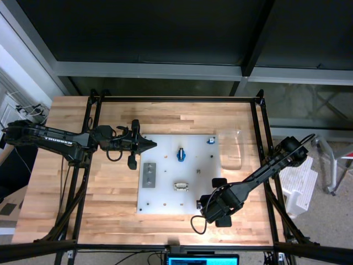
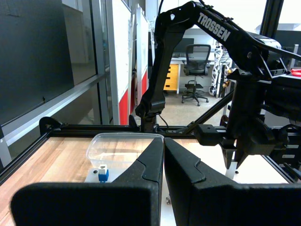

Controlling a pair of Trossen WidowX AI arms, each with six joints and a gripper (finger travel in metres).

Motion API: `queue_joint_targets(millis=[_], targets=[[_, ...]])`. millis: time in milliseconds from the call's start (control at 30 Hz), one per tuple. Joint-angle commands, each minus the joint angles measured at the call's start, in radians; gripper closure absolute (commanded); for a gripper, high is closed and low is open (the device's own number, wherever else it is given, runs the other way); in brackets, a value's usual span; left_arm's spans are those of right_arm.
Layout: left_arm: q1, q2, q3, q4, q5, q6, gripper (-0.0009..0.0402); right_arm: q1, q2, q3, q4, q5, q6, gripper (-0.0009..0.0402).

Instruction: Pick the 16mm bar and install on taskboard

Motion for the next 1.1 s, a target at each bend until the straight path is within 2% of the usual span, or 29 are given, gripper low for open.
queue_joint_targets(millis=[33,1100], targets=[[0.000,0.000,0.000,0.000,0.000,0.000,0.0393,0.000,0.000,-0.003,0.002,0.003,0.001,0.0389],[0.000,0.000,0.000,0.000,0.000,0.000,0.0393,0.000,-0.002,-0.011,0.035,0.001,0.002,0.0389]])
